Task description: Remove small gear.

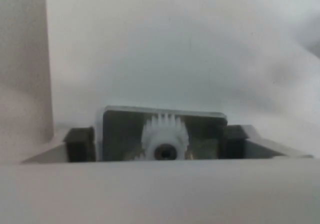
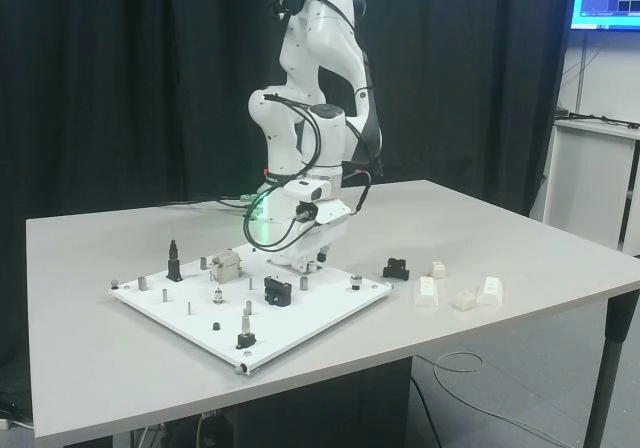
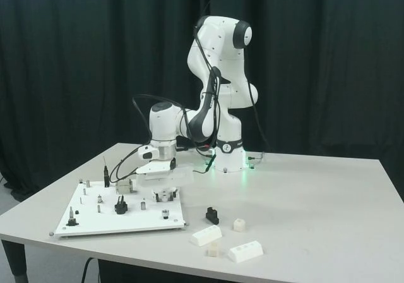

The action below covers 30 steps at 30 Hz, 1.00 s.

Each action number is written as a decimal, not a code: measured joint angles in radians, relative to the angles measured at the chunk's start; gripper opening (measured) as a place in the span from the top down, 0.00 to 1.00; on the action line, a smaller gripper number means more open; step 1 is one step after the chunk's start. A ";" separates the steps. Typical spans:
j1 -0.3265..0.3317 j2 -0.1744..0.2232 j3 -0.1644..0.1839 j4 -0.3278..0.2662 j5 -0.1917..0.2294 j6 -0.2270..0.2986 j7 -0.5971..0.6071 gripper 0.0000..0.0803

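Observation:
In the wrist view a small white gear [image 1: 165,134] with a dark centre hole stands in front of a dark grey plate [image 1: 120,134]. My gripper [image 1: 156,145] is open around it, and the black fingertips [image 1: 80,144] stand apart from the gear on both sides without touching it. In the room views the gripper [image 2: 308,258] is down low at the back edge of the white board [image 2: 300,318], and the hand hides the gear there. From the second room view the gripper [image 3: 165,194] sits at the board's [image 3: 95,223] right side.
The board carries several pegs, a black fixture [image 2: 277,291], a tall black post [image 2: 174,265], a grey block [image 2: 226,266] and a small black holder [image 2: 245,340]. On the table beside it lie several white blocks [image 2: 489,290] and a black part [image 2: 396,268].

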State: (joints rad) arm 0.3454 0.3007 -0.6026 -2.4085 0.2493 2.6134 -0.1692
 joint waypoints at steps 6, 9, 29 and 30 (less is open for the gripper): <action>-0.001 0.003 0.001 0.000 0.000 0.007 0.000 0.36; -0.001 0.006 0.002 0.000 0.000 0.012 0.000 0.60; -0.006 0.005 0.003 0.000 0.000 0.016 -0.006 0.76; -0.006 0.004 0.003 0.000 0.000 0.016 -0.006 0.76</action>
State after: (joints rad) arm 0.3396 0.3051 -0.5995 -2.4086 0.2493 2.6292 -0.1752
